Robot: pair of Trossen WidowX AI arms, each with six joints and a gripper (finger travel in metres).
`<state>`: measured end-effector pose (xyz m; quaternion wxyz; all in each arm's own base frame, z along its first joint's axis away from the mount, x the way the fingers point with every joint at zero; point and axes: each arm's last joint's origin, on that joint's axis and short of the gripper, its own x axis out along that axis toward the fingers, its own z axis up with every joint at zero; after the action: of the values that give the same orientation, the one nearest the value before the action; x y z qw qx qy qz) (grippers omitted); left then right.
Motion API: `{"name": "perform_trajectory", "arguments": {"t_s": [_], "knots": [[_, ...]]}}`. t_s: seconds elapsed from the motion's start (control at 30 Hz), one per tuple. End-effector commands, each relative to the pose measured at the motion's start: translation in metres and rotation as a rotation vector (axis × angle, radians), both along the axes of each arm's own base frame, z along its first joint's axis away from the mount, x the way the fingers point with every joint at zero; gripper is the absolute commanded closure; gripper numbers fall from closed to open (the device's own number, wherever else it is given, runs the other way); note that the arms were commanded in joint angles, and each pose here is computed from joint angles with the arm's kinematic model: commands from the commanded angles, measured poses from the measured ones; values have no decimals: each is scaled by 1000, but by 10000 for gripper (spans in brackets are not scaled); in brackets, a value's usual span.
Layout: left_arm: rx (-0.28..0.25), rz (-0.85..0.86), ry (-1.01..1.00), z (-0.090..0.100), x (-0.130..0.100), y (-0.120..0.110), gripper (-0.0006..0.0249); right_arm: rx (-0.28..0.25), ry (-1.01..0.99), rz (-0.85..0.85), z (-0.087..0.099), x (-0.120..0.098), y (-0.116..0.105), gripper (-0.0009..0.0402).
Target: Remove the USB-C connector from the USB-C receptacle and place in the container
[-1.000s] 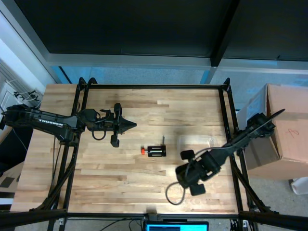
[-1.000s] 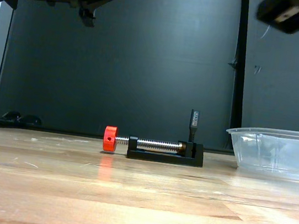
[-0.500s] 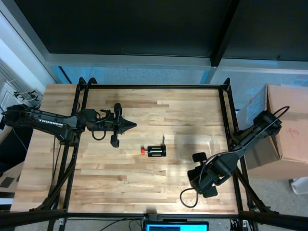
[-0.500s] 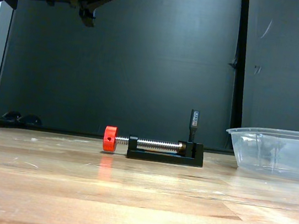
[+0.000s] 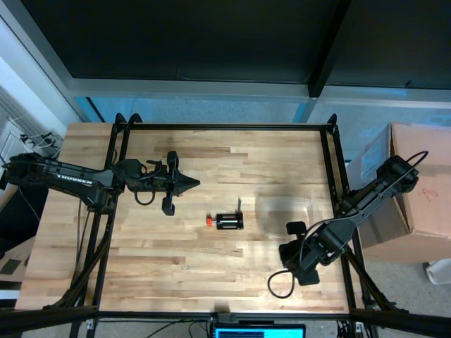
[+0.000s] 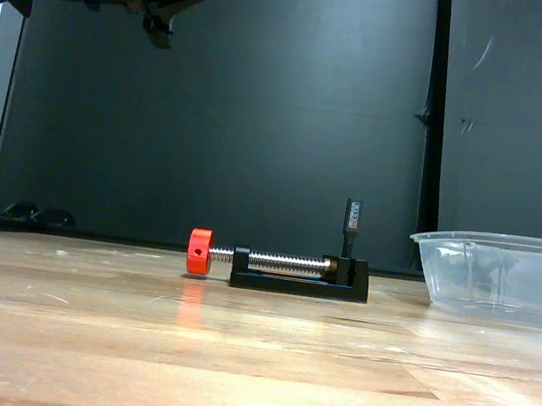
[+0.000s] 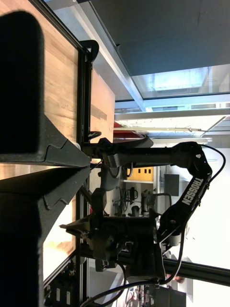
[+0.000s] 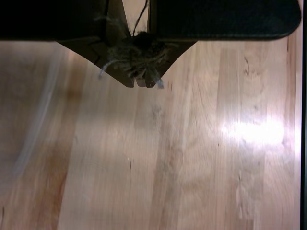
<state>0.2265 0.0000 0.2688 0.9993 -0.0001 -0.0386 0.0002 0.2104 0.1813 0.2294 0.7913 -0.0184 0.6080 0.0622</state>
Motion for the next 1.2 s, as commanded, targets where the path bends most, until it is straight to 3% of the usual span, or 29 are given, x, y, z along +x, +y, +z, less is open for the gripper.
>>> {"name": "perform_trajectory", "arguments": {"t_s": [0.03,0.43,0.67,1.0,1.2], "knots": [[0,0,-1,0,0,0,243,15,-19,-6,-9,1,1,393],[0,0,-1,0,0,0,243,6,10,-61,-39,-8,-7,377],[0,0,-1,0,0,0,243,4,27,-107,-48,-11,-10,329],[0,0,-1,0,0,0,243,23,15,-128,-43,-9,-8,233],[0,0,-1,0,0,0,243,46,13,-144,-28,-4,-4,204]]}}
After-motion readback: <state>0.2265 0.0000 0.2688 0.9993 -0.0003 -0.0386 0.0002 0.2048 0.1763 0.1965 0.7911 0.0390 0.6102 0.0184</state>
